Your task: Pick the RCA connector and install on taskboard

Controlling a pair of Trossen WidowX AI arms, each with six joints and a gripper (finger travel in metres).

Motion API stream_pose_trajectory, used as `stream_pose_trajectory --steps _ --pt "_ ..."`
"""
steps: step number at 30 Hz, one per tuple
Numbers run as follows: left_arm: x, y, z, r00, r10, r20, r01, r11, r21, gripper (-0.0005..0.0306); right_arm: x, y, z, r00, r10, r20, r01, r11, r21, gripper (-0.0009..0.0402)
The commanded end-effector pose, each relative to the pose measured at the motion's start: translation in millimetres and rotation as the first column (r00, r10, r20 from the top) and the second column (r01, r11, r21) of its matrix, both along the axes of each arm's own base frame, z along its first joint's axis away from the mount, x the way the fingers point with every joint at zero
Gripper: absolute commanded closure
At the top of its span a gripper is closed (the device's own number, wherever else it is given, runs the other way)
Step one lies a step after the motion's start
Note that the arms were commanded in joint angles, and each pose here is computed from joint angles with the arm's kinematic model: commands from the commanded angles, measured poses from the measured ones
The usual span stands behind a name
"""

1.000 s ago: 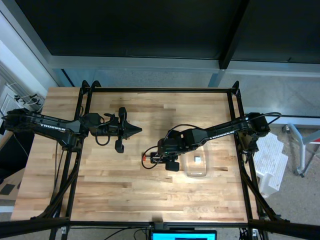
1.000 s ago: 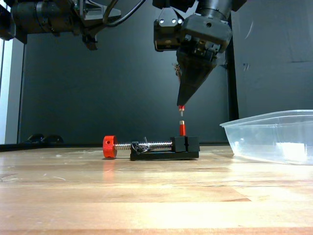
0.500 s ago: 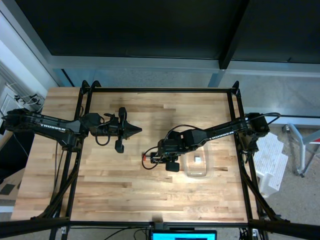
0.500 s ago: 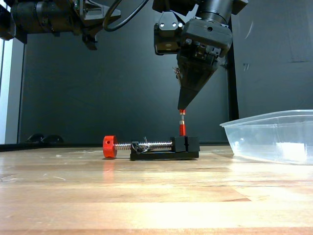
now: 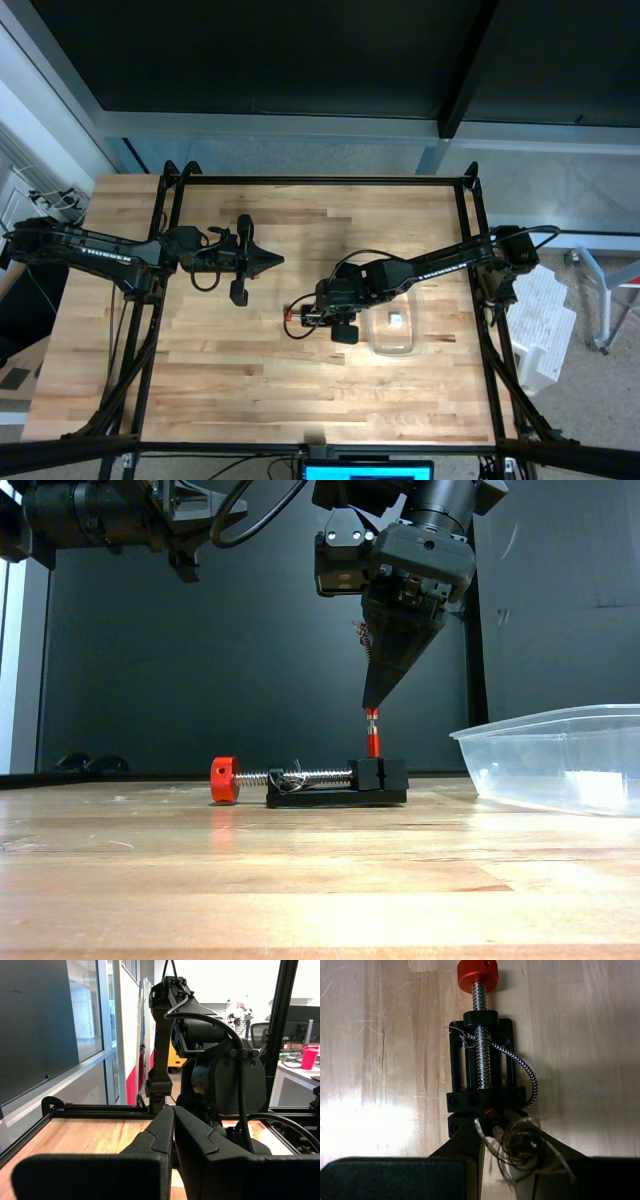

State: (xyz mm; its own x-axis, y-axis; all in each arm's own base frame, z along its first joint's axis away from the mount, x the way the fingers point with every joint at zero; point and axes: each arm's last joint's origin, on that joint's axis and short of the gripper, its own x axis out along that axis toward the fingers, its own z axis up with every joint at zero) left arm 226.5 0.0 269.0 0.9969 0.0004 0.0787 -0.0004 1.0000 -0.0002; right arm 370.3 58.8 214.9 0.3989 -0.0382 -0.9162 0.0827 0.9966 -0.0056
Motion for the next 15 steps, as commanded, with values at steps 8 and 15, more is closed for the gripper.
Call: stream_pose_trajectory --steps 8,15 --pt "0.0 0.1 0.0 1.000 0.000 0.000 0.000 1.000 0.000 0.0300 -1.7 -0.4 -9.1 1.000 0.003 0.007 -0.003 1.000 0.000 0.0377" --pt "0.1 0.0 -0.1 1.000 0.000 0.000 0.000 1.000 0.000 0.0300 -3.0 -1.4 -16.2 1.000 0.004 0.013 -0.004 1.000 0.000 0.0377"
